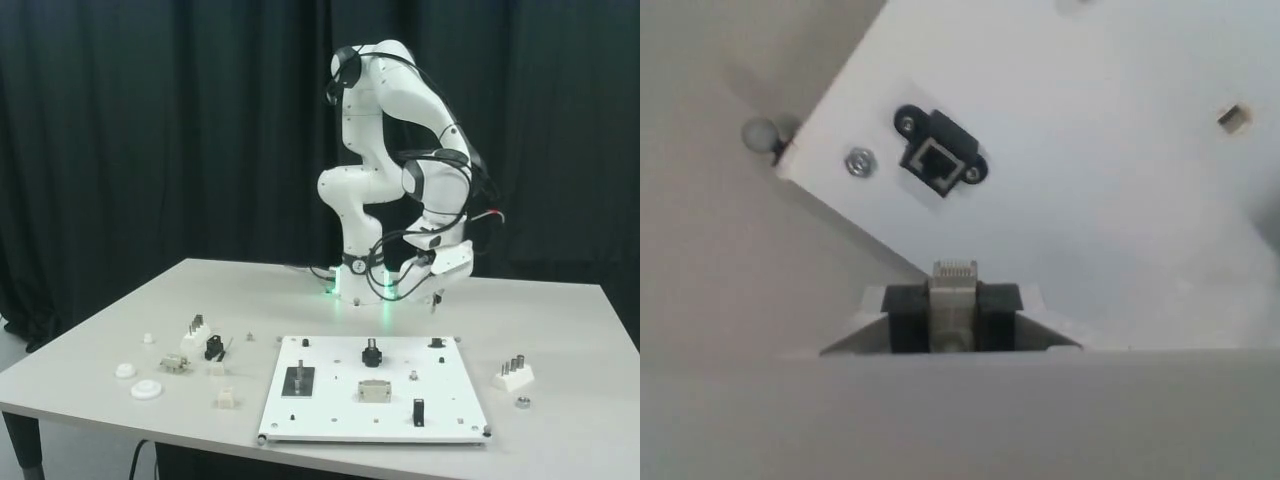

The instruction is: Insert Ethernet.

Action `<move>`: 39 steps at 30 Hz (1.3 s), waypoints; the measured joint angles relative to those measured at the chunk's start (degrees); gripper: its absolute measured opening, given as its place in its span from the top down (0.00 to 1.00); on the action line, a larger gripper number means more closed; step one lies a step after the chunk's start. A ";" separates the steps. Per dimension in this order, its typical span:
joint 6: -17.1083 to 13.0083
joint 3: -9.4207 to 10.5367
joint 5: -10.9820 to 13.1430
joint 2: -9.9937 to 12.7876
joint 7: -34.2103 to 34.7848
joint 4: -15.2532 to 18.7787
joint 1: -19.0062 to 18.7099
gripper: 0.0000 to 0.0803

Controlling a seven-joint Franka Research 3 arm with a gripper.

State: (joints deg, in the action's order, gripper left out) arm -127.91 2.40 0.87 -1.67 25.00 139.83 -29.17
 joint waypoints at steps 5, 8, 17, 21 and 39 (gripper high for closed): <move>-0.91 0.85 0.47 -0.12 5.15 0.69 -0.10 0.89; -1.34 1.20 0.94 -0.19 8.09 1.12 -0.10 0.89; -2.24 1.61 1.86 -0.21 18.33 1.58 -0.10 0.89; -3.11 1.67 2.16 -0.24 22.17 1.96 -0.09 0.89; -6.19 3.06 1.74 -0.29 31.79 3.82 -0.09 0.89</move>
State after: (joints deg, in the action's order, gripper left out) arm -134.11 5.46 2.61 -1.96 56.80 143.65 -29.26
